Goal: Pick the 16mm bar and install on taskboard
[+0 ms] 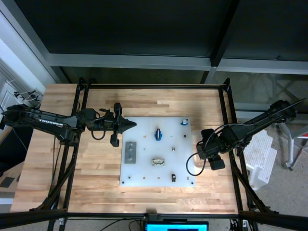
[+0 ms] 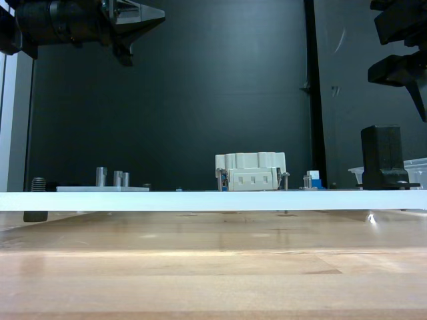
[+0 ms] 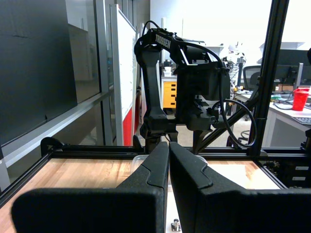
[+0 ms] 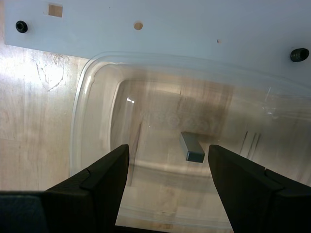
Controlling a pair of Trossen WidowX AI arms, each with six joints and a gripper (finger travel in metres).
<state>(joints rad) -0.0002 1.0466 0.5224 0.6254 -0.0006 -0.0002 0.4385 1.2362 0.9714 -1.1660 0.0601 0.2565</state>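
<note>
High view has the left arm (image 1: 48,120) reaching in level from the left edge, with the left jaws over the far-left corner of the white taskboard (image 1: 144,168). Left wrist view shows those jaws pressed together with nothing between them, pointing across the worktop (image 1: 96,192) at the other arm. The right arm (image 1: 260,120) comes in from the right edge and bends down. The right jaws hang above a clear plastic tub (image 1: 192,169) that sits on the wood, touching the taskboard's right edge.

Right wrist view looks straight down between the right jaws, which stand wide apart and hold nothing. Below them the 16mm bar (image 4: 192,147), a short grey block, lies free on the tub's floor, clear of the taskboard.

Low view puts both sets of jaws well above the board. A pale connector block (image 2: 250,172) and a black upright part (image 2: 383,157) stand on it. The worktop is light butcher-block wood ringed by a black frame (image 1: 224,96), with dark panels behind.
</note>
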